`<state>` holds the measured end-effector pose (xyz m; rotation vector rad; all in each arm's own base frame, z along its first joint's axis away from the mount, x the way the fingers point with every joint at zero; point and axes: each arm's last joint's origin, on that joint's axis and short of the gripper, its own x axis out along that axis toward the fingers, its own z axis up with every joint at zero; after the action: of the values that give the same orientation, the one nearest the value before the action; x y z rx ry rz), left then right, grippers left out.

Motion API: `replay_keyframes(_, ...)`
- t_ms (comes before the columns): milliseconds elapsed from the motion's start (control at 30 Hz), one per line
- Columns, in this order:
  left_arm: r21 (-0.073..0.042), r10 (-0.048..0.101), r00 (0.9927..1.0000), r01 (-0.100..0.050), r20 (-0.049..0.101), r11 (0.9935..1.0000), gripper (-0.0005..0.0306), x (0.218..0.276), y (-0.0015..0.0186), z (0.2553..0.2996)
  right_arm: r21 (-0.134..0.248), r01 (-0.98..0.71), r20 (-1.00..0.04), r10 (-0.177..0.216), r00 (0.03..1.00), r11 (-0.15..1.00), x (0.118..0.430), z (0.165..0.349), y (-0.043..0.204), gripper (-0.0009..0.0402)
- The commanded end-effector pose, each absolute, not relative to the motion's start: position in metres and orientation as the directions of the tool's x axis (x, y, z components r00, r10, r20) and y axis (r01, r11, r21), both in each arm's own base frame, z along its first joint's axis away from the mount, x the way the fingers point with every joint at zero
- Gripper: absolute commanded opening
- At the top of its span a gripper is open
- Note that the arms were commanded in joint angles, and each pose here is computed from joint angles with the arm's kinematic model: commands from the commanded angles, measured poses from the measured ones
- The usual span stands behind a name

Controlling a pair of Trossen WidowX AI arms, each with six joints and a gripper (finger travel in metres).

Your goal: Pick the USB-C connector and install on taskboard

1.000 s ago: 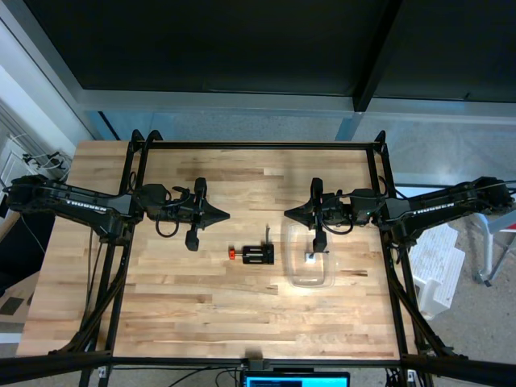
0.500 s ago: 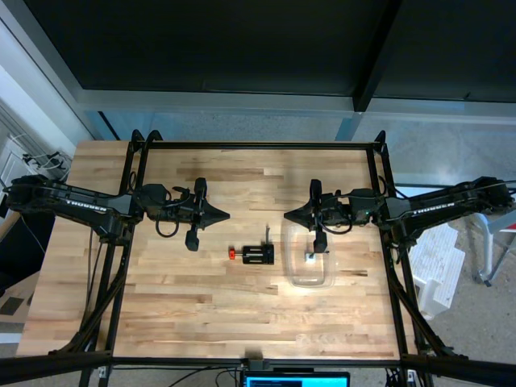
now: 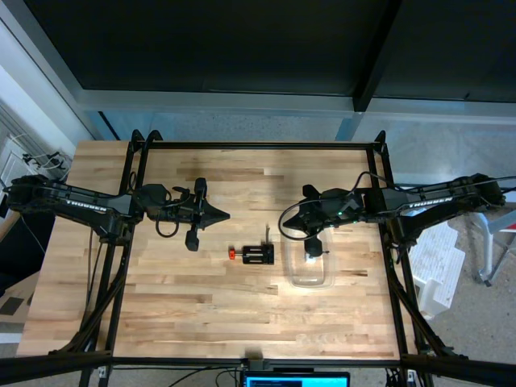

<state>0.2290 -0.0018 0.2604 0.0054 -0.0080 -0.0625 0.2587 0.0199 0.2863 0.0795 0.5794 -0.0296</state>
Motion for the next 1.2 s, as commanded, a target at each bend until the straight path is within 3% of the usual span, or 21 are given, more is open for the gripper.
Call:
replay_keyframes(33,0.006,-0.063,0.99801,0.062,0.008,0.99803,0.0000,0.2291,-0.0018,0.2605,0.070,0.067,-0.631,-0.008,0.775,0.995,0.263,0.285,0.021,0.0000)
replay_keyframes(233,0.006,-0.063,0.99801,0.062,0.008,0.99803,0.0000,0.2291,-0.0018,0.2605,0.057,0.074,-0.759,-0.005,0.652,0.996,0.271,0.282,0.026,0.0000)
replay_keyframes(333,0.006,-0.063,0.99801,0.062,0.008,0.99803,0.0000,0.2291,-0.0018,0.2605,0.064,0.062,-0.809,0.016,0.588,0.996,0.275,0.281,0.030,0.0000)
replay_keyframes(567,0.006,-0.063,0.99799,0.063,0.008,0.99800,0.0000,0.2291,-0.0019,0.2605,0.037,0.059,-0.899,0.007,0.437,0.998,0.281,0.282,0.036,0.0000)
replay_keyframes(1033,0.006,-0.063,0.99799,0.063,0.008,0.99800,0.0000,0.2291,-0.0019,0.2605,-0.002,0.041,-0.975,-0.011,0.222,0.999,0.285,0.286,0.047,0.0000)
replay_keyframes(1200,0.006,-0.063,0.99799,0.063,0.008,0.99800,0.0000,0.2291,-0.0019,0.2605,-0.001,0.037,-0.988,-0.006,0.154,0.999,0.288,0.285,0.049,0.0002)
